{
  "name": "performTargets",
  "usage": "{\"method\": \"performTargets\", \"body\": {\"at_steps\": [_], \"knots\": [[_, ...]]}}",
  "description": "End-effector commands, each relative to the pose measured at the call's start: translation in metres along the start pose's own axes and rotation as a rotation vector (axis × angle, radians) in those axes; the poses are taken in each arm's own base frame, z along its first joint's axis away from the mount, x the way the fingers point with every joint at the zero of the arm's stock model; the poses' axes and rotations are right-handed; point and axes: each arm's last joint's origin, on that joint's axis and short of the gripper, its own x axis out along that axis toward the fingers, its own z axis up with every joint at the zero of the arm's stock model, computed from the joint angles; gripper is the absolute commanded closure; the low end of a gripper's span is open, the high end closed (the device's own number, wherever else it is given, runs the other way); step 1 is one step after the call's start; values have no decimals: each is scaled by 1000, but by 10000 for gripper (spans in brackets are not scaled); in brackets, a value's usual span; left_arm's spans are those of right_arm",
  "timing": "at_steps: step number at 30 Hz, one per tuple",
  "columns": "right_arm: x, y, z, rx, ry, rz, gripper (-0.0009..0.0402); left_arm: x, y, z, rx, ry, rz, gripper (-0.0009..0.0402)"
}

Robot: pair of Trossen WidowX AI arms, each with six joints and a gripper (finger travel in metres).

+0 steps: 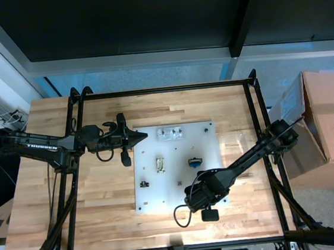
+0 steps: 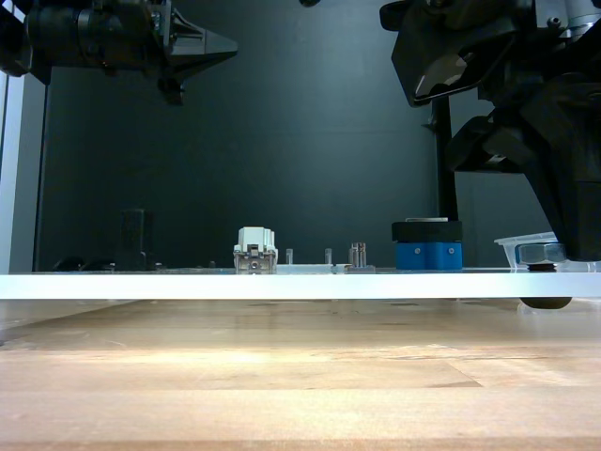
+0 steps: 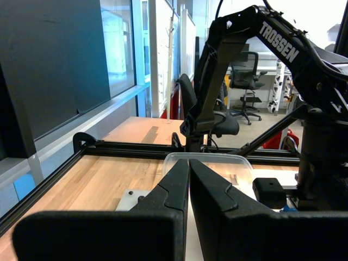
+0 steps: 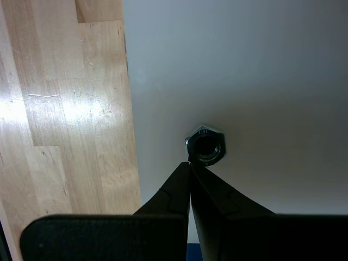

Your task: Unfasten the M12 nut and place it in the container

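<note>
The silver M12 nut (image 4: 205, 145) sits on its stud on the white board (image 4: 261, 70), with the dark stud end showing in its hole. In the low view the nut (image 2: 539, 252) rests on top of the black stud, just left of the right arm. My right gripper (image 4: 190, 163) is shut, its fingertips meeting at the nut's edge with nothing between them. In the high view the right gripper (image 1: 191, 201) covers the nut at the board's near right edge. My left gripper (image 1: 142, 136) hovers shut over the board's far left edge, high above it (image 2: 225, 42).
A clear container (image 3: 207, 161) stands to the right of the board, also seen behind the nut (image 2: 519, 243). A blue and black block (image 2: 427, 245), a white connector (image 2: 254, 251) and small posts stand on the board. A cardboard box (image 1: 328, 123) sits right of the table.
</note>
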Motion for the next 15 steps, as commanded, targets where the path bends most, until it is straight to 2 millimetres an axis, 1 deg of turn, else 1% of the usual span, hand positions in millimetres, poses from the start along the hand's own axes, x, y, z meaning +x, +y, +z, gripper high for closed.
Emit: {"method": "performTargets", "body": {"at_steps": [1, 2, 4, 5, 6, 8, 11, 15], "knots": [[-1, 0, 0, -8, -11, -11, 394, 0, 0, 0, 0, 0, 0, 393], [-3, -3, 0, -1, -32, -66, 393, 0, 0, 0, 0, -1, 0, 393], [-10, -10, -4, 59, -82, -231, 393, 0, 0, 0, 0, 0, 0, 393], [-15, -13, -5, 71, -98, -292, 393, 0, 0, 0, 0, 0, 0, 393], [-18, -14, -7, 77, -103, -317, 394, 0, 0, 0, 0, 0, 0, 393], [-23, -15, -8, 81, -101, -311, 393, 0, 0, 0, 0, 0, 0, 393], [-25, -14, -9, 89, -88, -281, 393, 0, 0, 0, 0, 0, 0, 393], [-26, -11, -10, 94, -38, -184, 393, 0, 0, 0, 0, -1, 0, 393]]}}
